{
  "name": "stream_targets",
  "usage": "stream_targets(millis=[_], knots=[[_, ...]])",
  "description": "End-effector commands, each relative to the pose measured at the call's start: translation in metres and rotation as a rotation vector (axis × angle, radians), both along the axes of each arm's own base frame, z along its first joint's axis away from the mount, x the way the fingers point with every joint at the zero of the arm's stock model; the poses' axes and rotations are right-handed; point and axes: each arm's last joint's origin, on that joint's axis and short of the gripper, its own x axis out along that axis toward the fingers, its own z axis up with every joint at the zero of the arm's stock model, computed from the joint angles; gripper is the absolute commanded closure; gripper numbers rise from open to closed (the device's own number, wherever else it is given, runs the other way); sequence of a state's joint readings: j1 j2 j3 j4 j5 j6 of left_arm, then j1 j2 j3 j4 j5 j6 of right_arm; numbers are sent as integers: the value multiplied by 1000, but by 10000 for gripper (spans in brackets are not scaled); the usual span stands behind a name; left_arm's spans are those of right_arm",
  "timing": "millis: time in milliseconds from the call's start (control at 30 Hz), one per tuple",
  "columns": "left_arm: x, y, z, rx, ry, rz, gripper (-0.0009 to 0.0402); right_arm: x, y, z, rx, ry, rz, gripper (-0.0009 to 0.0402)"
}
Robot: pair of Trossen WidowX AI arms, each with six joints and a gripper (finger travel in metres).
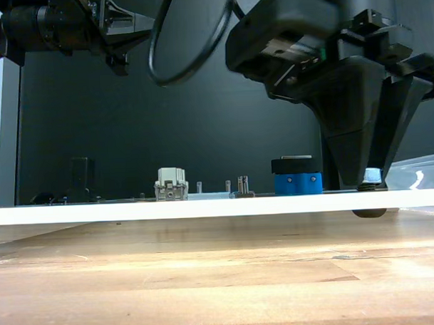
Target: Pick the M12 fastener and fasten on the M12 threads
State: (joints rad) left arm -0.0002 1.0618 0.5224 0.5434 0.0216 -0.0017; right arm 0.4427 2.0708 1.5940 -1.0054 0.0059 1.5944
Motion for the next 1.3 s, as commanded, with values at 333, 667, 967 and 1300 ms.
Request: stream_targets(millis=[333, 667, 967, 1300], knots=[[0, 0, 0, 0, 0, 0, 393, 0, 0, 0, 48, 16, -573, 350], [0, 0, 0, 0, 0, 0, 393, 0, 0, 0, 88, 32, -1058, 350], [0, 0, 0, 0, 0, 0, 393, 0, 1, 0, 125, 47, -1497, 350], [0, 0, 0, 0, 0, 0, 393, -1, 2, 0, 129, 48, -1535, 350]])
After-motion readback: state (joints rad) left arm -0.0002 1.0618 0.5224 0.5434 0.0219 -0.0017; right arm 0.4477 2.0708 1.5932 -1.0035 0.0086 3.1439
